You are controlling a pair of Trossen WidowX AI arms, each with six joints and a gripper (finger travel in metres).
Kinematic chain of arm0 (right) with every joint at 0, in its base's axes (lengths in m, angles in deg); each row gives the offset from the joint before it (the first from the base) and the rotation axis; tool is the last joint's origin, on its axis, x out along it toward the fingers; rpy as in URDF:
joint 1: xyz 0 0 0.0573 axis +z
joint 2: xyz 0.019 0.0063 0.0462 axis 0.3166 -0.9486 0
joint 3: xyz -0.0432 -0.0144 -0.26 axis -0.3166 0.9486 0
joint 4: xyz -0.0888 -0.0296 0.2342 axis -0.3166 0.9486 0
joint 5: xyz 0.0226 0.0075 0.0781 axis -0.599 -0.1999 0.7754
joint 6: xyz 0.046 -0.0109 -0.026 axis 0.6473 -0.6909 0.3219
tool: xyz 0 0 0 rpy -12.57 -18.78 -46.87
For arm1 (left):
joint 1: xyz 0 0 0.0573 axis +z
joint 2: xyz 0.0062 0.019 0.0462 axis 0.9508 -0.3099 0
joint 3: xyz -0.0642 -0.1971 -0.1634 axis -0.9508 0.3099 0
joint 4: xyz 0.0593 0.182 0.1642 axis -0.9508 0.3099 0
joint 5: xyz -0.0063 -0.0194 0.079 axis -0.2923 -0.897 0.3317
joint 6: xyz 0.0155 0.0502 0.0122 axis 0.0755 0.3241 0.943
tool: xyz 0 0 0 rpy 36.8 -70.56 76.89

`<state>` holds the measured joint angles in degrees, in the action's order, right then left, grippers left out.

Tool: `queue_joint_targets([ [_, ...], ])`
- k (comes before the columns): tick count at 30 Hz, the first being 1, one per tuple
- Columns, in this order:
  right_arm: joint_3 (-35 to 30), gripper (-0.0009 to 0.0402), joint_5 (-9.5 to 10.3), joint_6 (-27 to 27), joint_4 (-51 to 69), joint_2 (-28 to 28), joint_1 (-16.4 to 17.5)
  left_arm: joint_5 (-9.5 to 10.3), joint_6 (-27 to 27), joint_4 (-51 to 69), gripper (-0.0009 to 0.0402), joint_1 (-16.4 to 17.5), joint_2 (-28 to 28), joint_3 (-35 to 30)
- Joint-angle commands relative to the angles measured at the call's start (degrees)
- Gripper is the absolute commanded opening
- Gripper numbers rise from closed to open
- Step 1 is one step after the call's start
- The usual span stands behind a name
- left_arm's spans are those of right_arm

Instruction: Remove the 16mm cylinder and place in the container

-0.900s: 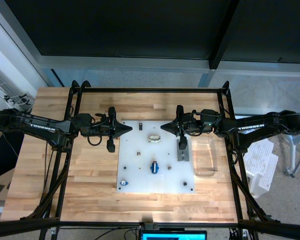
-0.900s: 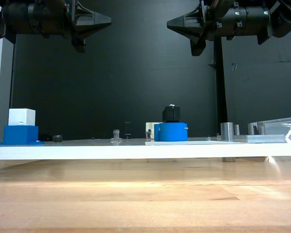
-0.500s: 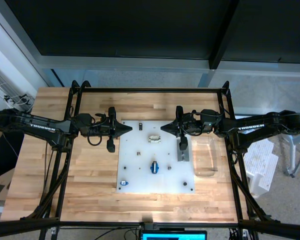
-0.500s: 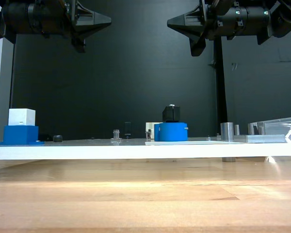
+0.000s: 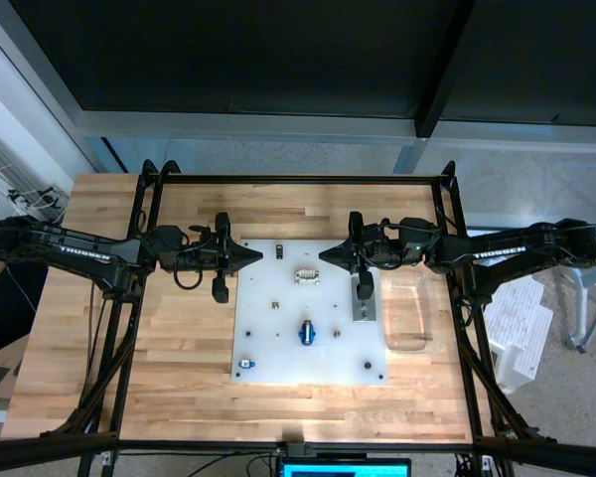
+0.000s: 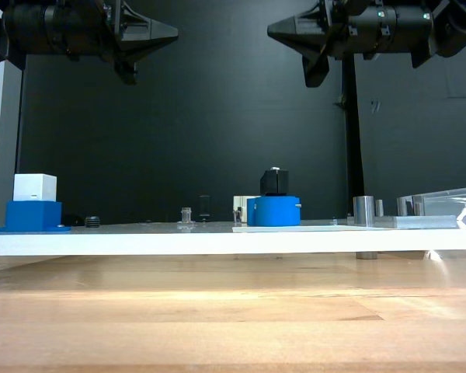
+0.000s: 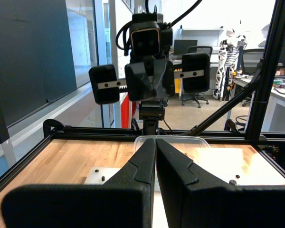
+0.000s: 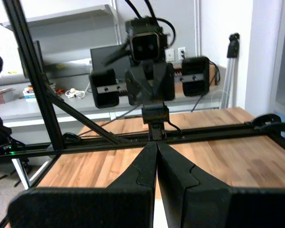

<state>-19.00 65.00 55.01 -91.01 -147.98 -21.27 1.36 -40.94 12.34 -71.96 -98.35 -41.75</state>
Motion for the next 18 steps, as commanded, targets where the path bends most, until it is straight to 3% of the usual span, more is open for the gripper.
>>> queue_joint_targets([
  [1,-3.19,0.0,-0.28,-0.74,8.22,0.0,0.17,0.0,0.0,-0.02,0.0,0.02,0.0,0.0],
  [5,-9.03,0.0,-1.62,-2.27,24.13,-0.26,1.66,0.0,0.0,-0.02,0.0,0.0,0.0,0.0],
  [11,-18.1,0.0,-1.62,-1.9,48.28,-3.15,4.07,0.0,0.0,-0.02,0.0,0.02,0.0,0.0],
  [18,-25.79,0.0,-2.01,-1.25,64.28,-9.88,7.06,0.0,0.0,-0.02,0.0,0.02,0.0,0.0],
])
